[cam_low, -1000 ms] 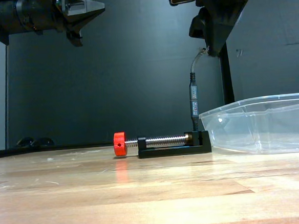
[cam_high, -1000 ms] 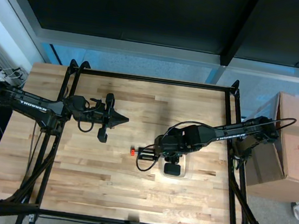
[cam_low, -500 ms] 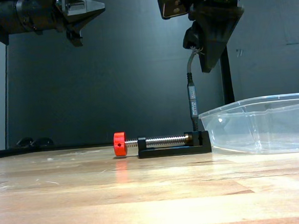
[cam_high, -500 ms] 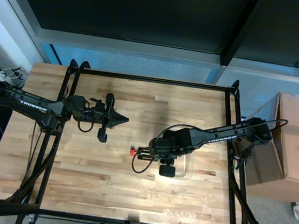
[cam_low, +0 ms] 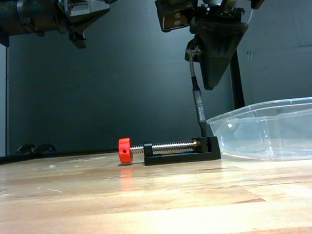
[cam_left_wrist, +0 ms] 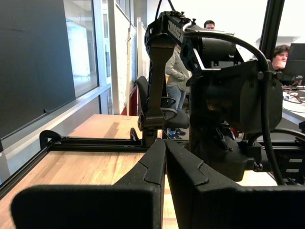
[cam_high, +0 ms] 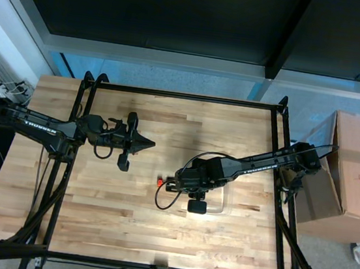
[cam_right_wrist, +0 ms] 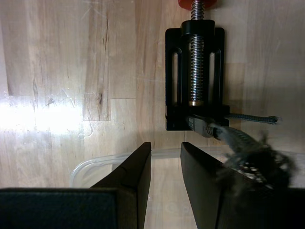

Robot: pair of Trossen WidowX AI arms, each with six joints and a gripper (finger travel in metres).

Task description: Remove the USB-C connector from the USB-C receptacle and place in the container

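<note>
- High view: the left end effector (cam_high: pixel 145 143) hangs well apart from the work. The right end effector (cam_high: pixel 187 182) hovers above the clamp (cam_high: pixel 168 184).
- Low view: the plug (cam_low: pixel 200 109) stands upright below the right end effector, fully in its socket, which the clamp hides. The tub (cam_low: pixel 269 130) sits just beside. Best to grip the plug body, not the cable (cam_low: pixel 191 66), and pull straight up.
- Left wrist view: the left end effector is pinched together and empty. A window (cam_left_wrist: pixel 81 47) and a seated person (cam_left_wrist: pixel 281 53) lie beyond it.
- Right wrist view: the right end effector is narrowly parted and empty, with the cable outside it. The pale wooden bench (cam_right_wrist: pixel 71 71) shows glare.
</note>
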